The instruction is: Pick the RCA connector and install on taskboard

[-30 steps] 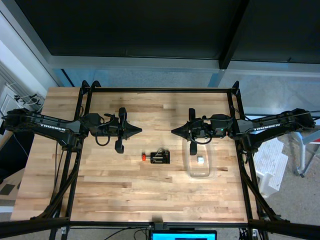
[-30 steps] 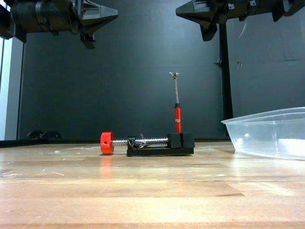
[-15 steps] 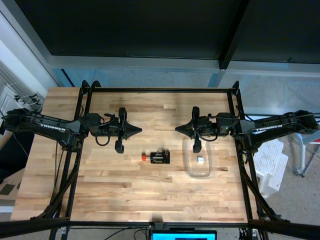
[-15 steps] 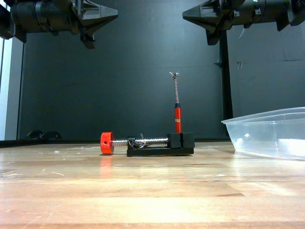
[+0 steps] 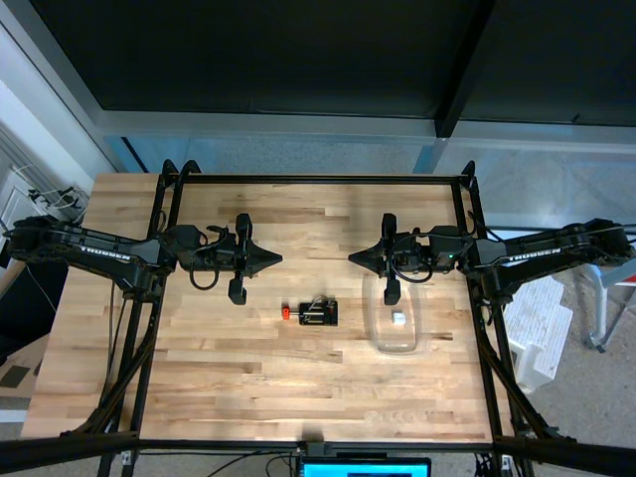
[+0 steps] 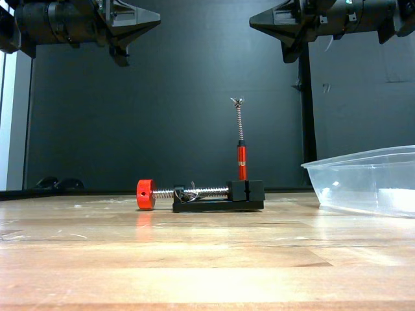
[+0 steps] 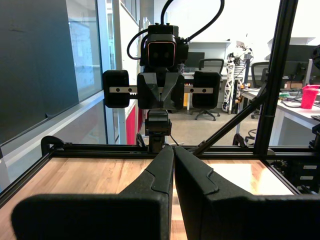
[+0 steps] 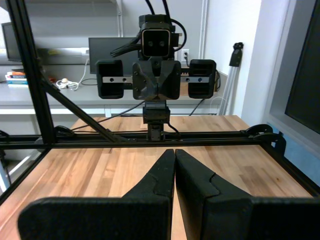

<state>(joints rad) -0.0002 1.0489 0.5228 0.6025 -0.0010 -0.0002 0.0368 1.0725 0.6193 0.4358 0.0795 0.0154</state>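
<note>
The taskboard (image 5: pixel 320 313) is a small black block with an orange-red knob (image 5: pixel 285 313) at its left end, lying mid-table. In the low view the taskboard (image 6: pixel 217 195) carries a horizontal spring and an upright red pin with a thin spring (image 6: pixel 240 142). A small white piece (image 5: pixel 397 318) lies in the clear tray (image 5: pixel 379 333); I cannot tell whether it is the RCA connector. My left gripper (image 5: pixel 276 260) hovers high, behind and left of the board, shut and holding nothing (image 7: pixel 173 150). Facing it, my right gripper (image 5: pixel 353 259) is also shut and holds nothing (image 8: pixel 174 152), above the tray's far left corner.
The clear plastic tray (image 6: pixel 363 184) sits right of the taskboard on the wooden table. A black metal frame (image 5: pixel 318 180) runs around the table's edges. Both arms hang well above the tabletop (image 6: pixel 155 21) (image 6: pixel 254 24).
The right gripper drew back a little to the right and dipped slightly, then held still. The left arm, the taskboard and the tray have not moved.
</note>
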